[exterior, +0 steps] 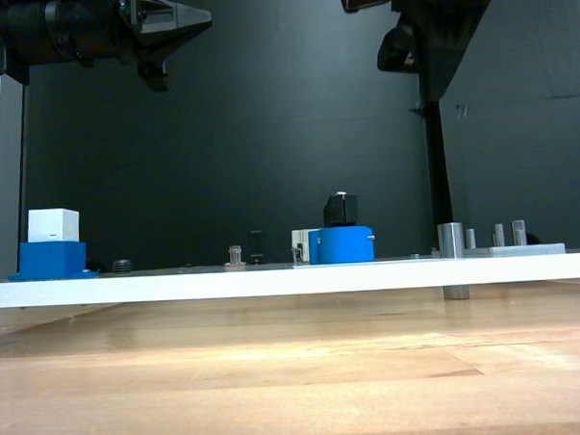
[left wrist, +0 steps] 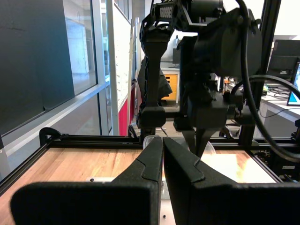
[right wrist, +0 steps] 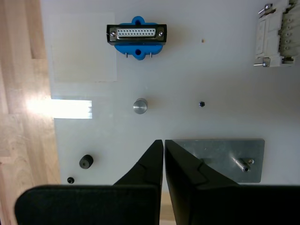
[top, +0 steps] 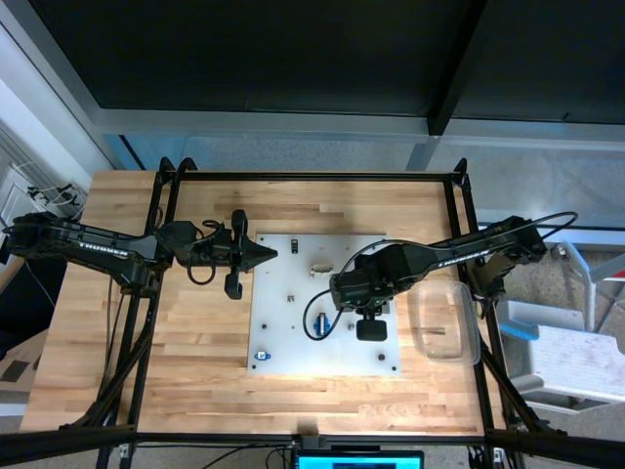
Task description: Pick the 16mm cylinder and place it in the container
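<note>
The 16mm cylinder (right wrist: 139, 106) is a small silver stub standing on the white board (right wrist: 187, 70), beside the grey metal block (right wrist: 220, 159). It also shows in the low view as the 16mm cylinder (exterior: 451, 239). My right gripper (right wrist: 163, 142) hangs above the board, pointing down, shut and empty, a short way off the cylinder. The right gripper (exterior: 424, 91) is well above the board. The clear container (top: 444, 322) sits on the table right of the board. My left gripper (top: 266, 252) hovers at the board's left edge, shut with nothing in it.
A blue connector (right wrist: 136, 36) and a white connector (right wrist: 276, 35) sit on the board. The grey block carries thin pegs (right wrist: 243, 163). A blue round part (exterior: 341, 242) and a blue-and-white block (exterior: 52, 245) stand on the board. Black frame rails (top: 312, 177) surround the table.
</note>
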Controlling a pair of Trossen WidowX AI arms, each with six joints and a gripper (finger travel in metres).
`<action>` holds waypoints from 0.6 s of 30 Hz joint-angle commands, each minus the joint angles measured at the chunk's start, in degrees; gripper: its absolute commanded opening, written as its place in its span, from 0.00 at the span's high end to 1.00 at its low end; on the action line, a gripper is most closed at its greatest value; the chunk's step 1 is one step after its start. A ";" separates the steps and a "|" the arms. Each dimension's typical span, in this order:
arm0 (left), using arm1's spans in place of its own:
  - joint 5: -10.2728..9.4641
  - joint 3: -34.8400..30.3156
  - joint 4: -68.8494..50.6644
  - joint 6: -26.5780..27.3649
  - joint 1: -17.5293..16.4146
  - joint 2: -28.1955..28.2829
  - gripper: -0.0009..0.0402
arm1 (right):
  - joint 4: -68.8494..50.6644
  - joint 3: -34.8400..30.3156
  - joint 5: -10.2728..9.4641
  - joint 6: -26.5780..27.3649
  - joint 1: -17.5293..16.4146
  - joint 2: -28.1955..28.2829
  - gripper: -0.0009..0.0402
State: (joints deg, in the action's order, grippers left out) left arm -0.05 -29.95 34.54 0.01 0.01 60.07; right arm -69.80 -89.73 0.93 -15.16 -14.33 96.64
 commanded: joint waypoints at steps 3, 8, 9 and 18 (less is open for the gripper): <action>0.02 0.00 0.00 0.00 0.00 0.02 0.98 | 0.55 0.11 0.59 -0.61 -0.35 1.84 0.87; 0.02 0.00 0.00 0.00 0.00 0.02 0.98 | 1.03 0.15 1.01 -1.09 -0.90 3.37 0.78; 0.02 0.00 -0.02 0.00 -0.02 0.04 0.98 | 1.18 0.13 1.03 -1.11 -1.01 3.61 0.76; 0.02 0.00 0.00 0.00 0.00 0.04 0.98 | 3.04 0.20 1.57 -1.09 -2.12 5.97 0.65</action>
State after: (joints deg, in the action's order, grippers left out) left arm -0.03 -29.95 34.52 0.01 0.01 60.07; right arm -66.98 -89.56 2.42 -16.25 -16.29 102.32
